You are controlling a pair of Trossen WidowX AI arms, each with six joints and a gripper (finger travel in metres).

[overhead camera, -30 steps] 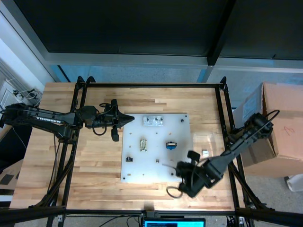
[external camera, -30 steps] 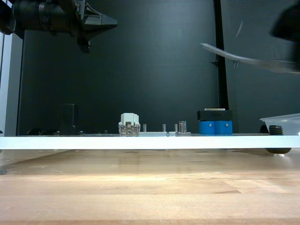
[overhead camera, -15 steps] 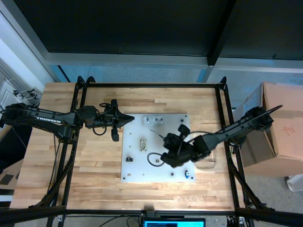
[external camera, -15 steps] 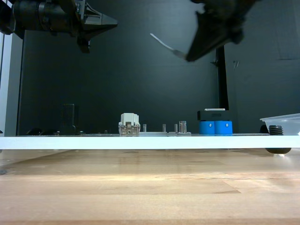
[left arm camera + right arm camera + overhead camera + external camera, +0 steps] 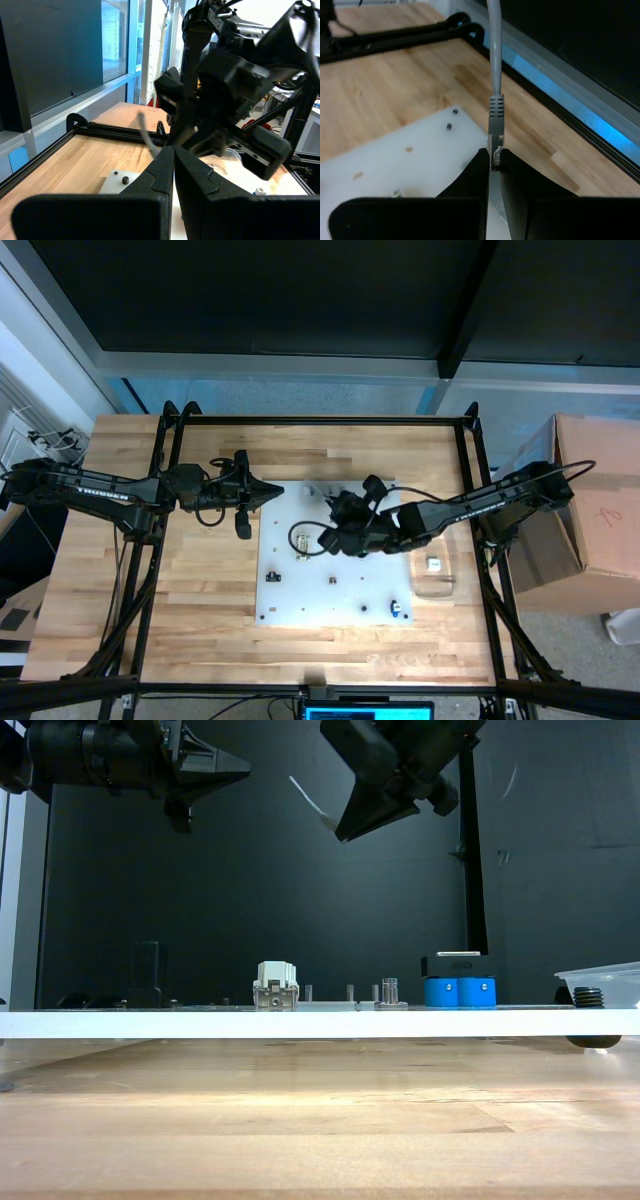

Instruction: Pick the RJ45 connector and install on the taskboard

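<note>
The surface [image 5: 180,580] is a light wooden top of narrow planks, their grain running left to right. The white task board [image 5: 300,600] lies flat on it near the middle, and in the low view its pale front edge spans almost the whole width, with a dark foot [image 5: 595,1042] showing under its right end. A black frame [image 5: 320,421] stands on the wood around the board, with one rail beyond its far edge and one along each side. Just right of the board sits a clear plastic tray [image 5: 440,588], close to the board's right edge and inside the right rail.
</note>
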